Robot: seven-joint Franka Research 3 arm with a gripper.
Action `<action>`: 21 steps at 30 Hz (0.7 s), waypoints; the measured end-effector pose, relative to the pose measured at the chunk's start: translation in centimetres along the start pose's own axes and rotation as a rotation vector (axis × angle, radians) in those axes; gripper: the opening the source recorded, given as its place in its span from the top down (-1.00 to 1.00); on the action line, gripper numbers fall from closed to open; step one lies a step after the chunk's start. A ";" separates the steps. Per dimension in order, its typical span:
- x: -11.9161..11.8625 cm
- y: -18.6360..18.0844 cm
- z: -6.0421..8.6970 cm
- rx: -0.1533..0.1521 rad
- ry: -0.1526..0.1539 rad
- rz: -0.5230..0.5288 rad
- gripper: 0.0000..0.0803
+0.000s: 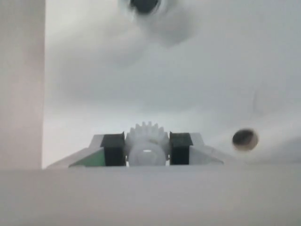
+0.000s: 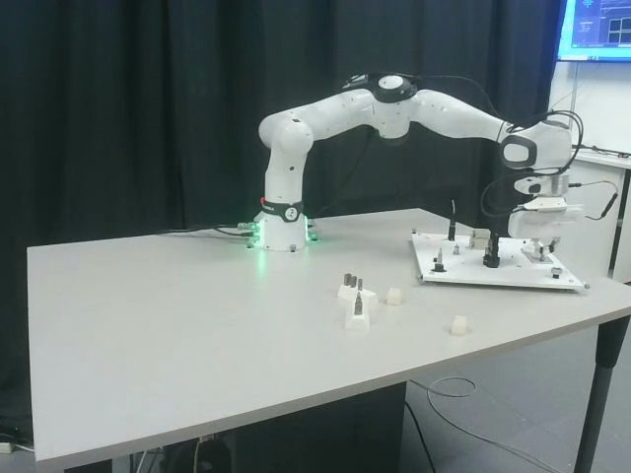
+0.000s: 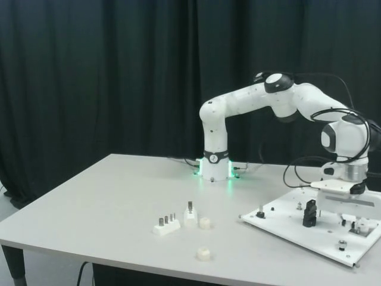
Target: Insert small gear.
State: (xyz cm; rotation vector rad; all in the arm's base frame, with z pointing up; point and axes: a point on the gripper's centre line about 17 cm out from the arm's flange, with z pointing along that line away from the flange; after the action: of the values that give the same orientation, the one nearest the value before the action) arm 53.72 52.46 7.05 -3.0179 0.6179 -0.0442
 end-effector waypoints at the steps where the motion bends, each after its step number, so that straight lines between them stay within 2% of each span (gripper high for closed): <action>1: -0.4 -0.1 0.1 -0.003 0.000 0.000 0.50; 11: -3.2 -1.2 0.6 -0.026 0.026 0.001 0.50; 18: -3.6 -1.7 0.7 -0.033 0.060 0.008 0.50; 21: -3.7 -1.8 0.8 -0.034 0.065 0.009 0.50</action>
State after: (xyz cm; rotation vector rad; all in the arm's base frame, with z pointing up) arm 51.01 55.61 6.35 -3.0569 0.6447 -0.1324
